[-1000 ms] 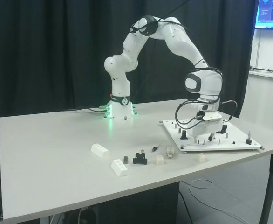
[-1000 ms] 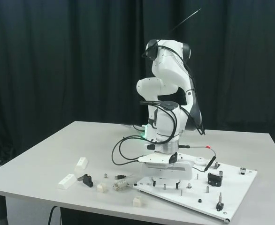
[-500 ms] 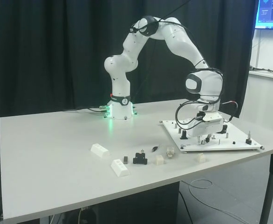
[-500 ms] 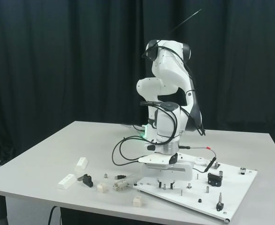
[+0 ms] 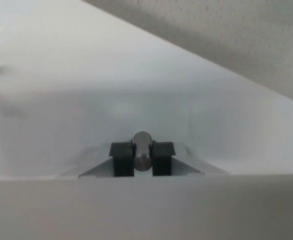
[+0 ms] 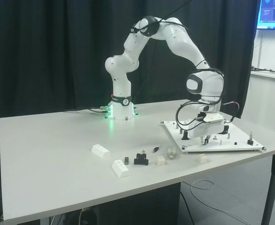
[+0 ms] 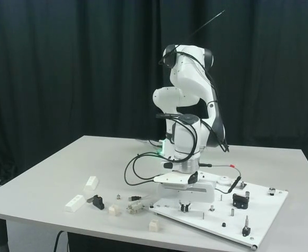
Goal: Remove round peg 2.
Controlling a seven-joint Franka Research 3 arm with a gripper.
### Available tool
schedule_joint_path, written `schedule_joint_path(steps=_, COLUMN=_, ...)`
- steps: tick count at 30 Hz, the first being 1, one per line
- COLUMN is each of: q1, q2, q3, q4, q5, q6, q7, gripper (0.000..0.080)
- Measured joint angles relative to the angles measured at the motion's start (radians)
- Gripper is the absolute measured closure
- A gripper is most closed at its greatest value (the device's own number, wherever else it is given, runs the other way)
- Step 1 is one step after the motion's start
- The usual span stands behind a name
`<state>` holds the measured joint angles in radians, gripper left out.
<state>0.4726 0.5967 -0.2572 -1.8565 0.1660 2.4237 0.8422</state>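
The gripper (image 5: pixel 142 159) pinches round peg 2 (image 5: pixel 142 150) between its black pads (image 5: pixel 121 158) (peg upright, centred). Beneath them lies the white board (image 7: pixel 259 207); I'd pull straight up, without tilting, to avoid binding.

The arm (image 6: pixel 175 37) is built of rounded white segments with black joint rings. Black cables (image 7: pixel 143 168) are looped beside the wrist. Green light is shown at its base (image 6: pixel 120 111). Black pads (image 5: pixel 120 156) are fitted to the hand (image 5: pixel 142 159).
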Motion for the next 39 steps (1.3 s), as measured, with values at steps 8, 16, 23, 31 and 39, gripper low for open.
schedule_joint_path(steps=8, q1=0.0, q2=0.0, q3=0.0, q4=0.0, q5=0.0, q6=-0.001, q7=0.0, gripper=0.0727)
schedule_joint_path(steps=16, q1=0.0, q2=0.0, q3=0.0, q4=0.001, q5=0.0, q6=-0.003, q7=0.0, gripper=0.0727)
schedule_joint_path(steps=23, q1=-0.002, q2=-0.005, q3=-0.001, q4=0.012, q5=0.0, q6=-0.036, q7=0.0, gripper=0.0727)
schedule_joint_path(steps=31, q1=-0.003, q2=-0.016, q3=-0.005, q4=0.031, q5=0.0, q6=-0.087, q7=0.0, gripper=0.0728)
schedule_joint_path(steps=39, q1=-0.003, q2=-0.035, q3=-0.008, q4=0.039, q5=-0.003, q6=-0.135, q7=0.0, gripper=0.0728)
